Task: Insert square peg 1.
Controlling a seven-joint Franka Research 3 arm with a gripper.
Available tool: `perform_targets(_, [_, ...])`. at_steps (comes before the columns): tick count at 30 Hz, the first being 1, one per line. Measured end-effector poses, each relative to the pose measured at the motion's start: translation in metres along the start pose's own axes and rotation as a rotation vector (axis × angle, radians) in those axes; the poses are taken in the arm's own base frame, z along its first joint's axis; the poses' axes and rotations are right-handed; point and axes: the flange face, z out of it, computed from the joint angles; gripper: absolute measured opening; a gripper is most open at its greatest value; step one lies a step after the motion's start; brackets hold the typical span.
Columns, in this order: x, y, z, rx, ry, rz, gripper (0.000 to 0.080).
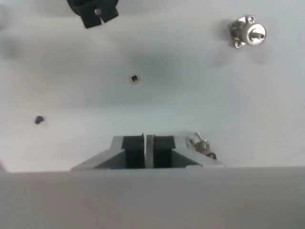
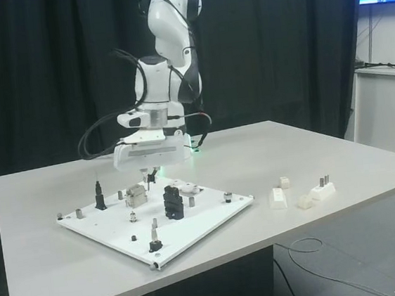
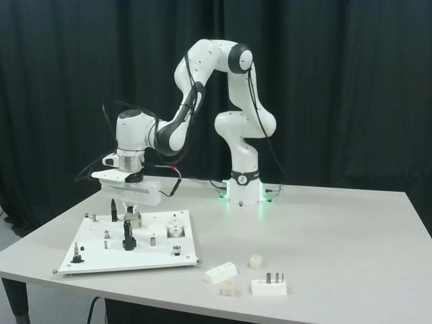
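My gripper (image 1: 148,151) is shut on a thin grey square peg (image 1: 149,149), which shows as a narrow strip between the two black pads. It hangs a little above the white board (image 2: 211,214), over the board's back part. A small square hole (image 1: 134,78) lies in the board's surface some way ahead of the fingertips. From the room cameras the gripper (image 2: 151,173) (image 3: 128,202) points straight down, just above a small grey block (image 3: 132,217). The peg is too small to make out there.
On the board stand a black clamp-like part (image 2: 171,204), a metal connector (image 1: 248,32), a black fixture (image 1: 93,12), a round white part (image 3: 177,228) and several small posts. White blocks (image 2: 278,197) (image 3: 268,287) lie on the grey table beside the board.
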Motion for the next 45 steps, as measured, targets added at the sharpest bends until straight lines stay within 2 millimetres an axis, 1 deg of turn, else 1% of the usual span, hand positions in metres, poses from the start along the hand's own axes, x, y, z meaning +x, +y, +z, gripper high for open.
perform_targets(5, [0.0, 0.002, 0.005, 0.027, 0.008, -0.069, 0.0036])
perform_targets(21, [0.001, -0.005, 0.015, 0.077, 0.012, -0.232, 0.0036])
perform_targets(45, [0.003, -0.006, 0.032, 0.07, 0.022, -0.271, 0.0036])
